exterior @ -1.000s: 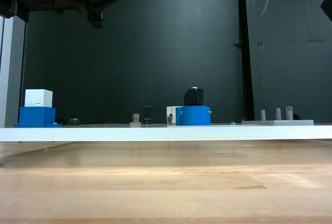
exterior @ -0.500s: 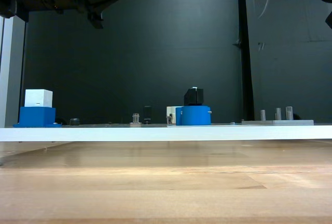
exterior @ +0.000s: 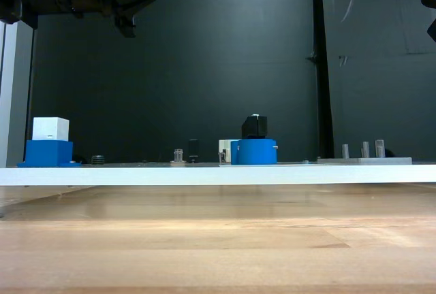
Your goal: Pick the 16mm cylinder and place it in the container
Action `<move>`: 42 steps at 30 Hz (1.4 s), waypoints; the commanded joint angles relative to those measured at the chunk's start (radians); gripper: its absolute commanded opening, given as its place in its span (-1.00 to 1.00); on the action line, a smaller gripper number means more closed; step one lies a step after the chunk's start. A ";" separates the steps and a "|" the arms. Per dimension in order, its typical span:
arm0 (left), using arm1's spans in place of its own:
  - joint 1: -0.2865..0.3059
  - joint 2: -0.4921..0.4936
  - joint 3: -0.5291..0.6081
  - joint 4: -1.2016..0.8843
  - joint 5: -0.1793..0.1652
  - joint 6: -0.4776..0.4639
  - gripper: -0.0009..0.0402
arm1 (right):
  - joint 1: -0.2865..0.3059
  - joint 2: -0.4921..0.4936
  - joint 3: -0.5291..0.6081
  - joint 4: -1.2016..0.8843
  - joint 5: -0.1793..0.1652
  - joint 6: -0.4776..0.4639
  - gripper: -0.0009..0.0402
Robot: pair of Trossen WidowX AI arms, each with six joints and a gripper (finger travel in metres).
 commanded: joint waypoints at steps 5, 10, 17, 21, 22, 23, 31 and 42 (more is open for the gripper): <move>0.000 0.000 0.000 0.000 0.000 0.000 -0.96 | 0.000 0.001 0.000 -0.001 0.002 0.001 -0.39; 0.000 0.000 0.000 0.000 0.000 0.000 -0.96 | 0.000 0.001 0.000 -0.001 0.002 0.001 -0.36; 0.000 0.000 0.000 0.000 0.000 0.000 -0.96 | 0.000 0.001 0.000 -0.001 0.001 0.001 -0.36; 0.000 0.000 0.000 0.000 0.000 0.000 -0.96 | 0.000 0.001 0.000 -0.001 0.001 0.001 -0.37; 0.000 0.000 0.000 0.000 0.000 0.000 -0.96 | 0.000 0.001 0.000 -0.002 0.001 0.001 -0.36; 0.000 0.000 0.000 0.000 0.000 0.000 -0.96 | 0.000 0.001 0.000 -0.002 0.001 0.001 -0.36; 0.000 0.000 0.000 0.000 0.000 0.000 -0.96 | 0.000 0.001 0.000 -0.001 0.001 0.002 -0.36; 0.000 0.000 0.000 0.000 0.000 0.000 -0.96 | 0.000 0.001 0.000 -0.001 0.001 0.002 -0.36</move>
